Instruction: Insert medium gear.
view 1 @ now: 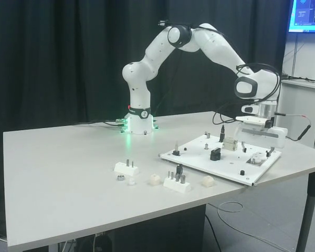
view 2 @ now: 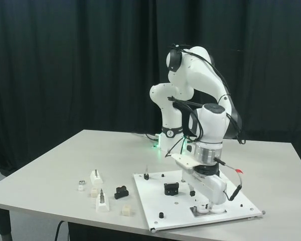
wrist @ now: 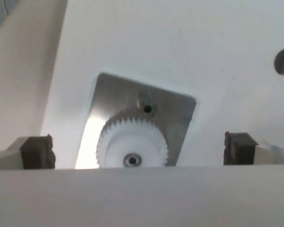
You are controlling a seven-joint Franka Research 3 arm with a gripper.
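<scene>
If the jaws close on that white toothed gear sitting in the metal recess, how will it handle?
The white toothed gear looks like rigid plastic, so probably light and stiff. Its teeth should give the open gripper some bite, though a round rim may turn between flat pads. It appears seated on a pin in the grey metal recess, so it likely resists sideways pushes.

Robotics laboratory. Indicated by: white robot arm (view 1: 199,47) bolted to grey table (view 1: 58,163); black curtains (view 2: 65,65) enclosing the cell; white assembly board (view 2: 150,193) with fixtures at table's near edge; monitor (view 1: 308,14) at 1 o'clock; cabling (view 1: 228,207) hanging below.
</scene>
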